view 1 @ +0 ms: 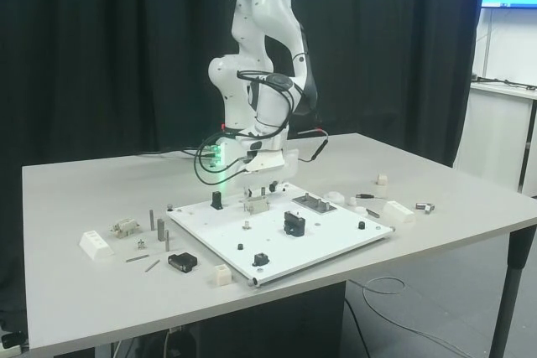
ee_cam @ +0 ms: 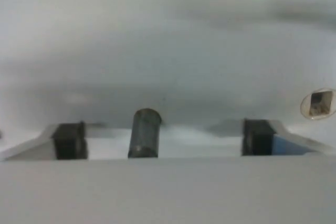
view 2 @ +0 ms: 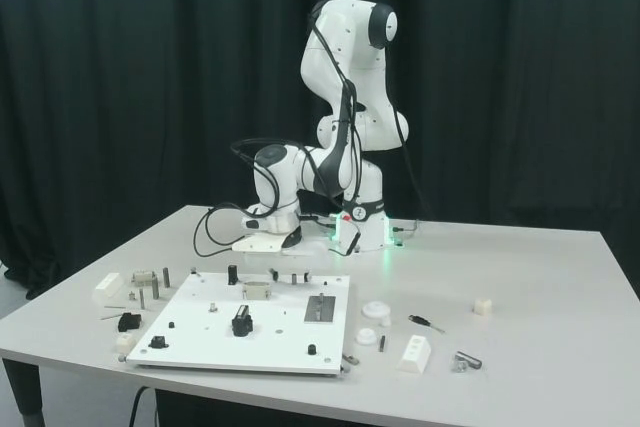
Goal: Remove round peg 3.
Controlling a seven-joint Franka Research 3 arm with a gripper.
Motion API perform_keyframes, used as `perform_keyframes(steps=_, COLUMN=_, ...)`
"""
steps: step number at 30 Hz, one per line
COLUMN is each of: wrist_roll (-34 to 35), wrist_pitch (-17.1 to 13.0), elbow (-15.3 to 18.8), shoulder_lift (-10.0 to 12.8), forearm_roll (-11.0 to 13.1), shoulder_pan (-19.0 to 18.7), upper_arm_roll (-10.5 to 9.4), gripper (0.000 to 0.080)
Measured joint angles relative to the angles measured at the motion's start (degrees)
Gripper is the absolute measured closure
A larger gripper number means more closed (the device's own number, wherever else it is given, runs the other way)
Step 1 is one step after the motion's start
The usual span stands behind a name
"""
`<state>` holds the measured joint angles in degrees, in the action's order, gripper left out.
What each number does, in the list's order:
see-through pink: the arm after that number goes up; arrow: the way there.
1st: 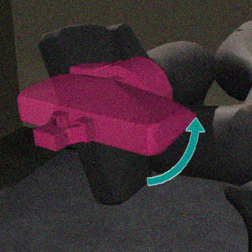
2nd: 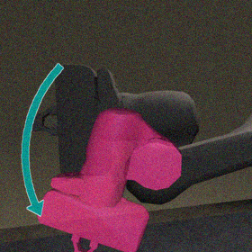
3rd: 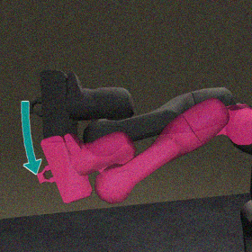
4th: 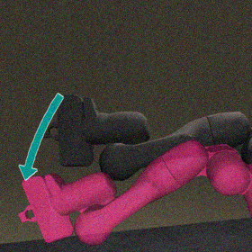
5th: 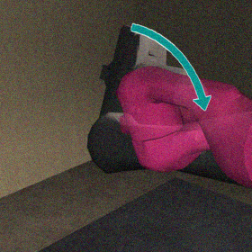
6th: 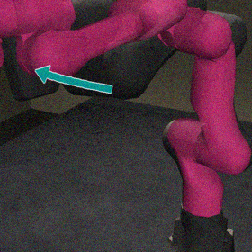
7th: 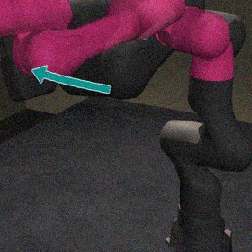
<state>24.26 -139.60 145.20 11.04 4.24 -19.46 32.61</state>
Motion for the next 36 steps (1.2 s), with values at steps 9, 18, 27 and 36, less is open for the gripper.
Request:
perform_keyframes(steps=9, wrist_roll=1.34, wrist_pitch=0.05, elbow=0.17, shoulder_lift=0.18, forearm_roll=0.19, shoulder_pan=0.01, upper_arm_roll=-0.03, gripper=0.0430)
perform_keyframes(steps=18, wrist_roll=1.67, wrist_pitch=0.67, elbow=0.26, shoulder_lift=0.25, forearm_roll=2.05, shoulder_pan=0.04, upper_arm_roll=-0.55, gripper=0.0612)
perform_keyframes(steps=27, wrist_roll=2.07, wrist_pitch=0.78, elbow=0.23, shoulder_lift=0.25, forearm_roll=2.06, shoulder_pan=0.05, upper_arm_roll=-0.57, gripper=0.0689)
perform_keyframes(steps=36, wrist_roll=2.07, wrist_pitch=0.84, elbow=0.17, shoulder_lift=0.25, forearm_roll=2.03, shoulder_pan=0.11, upper_arm_roll=-0.57, gripper=0.0689)
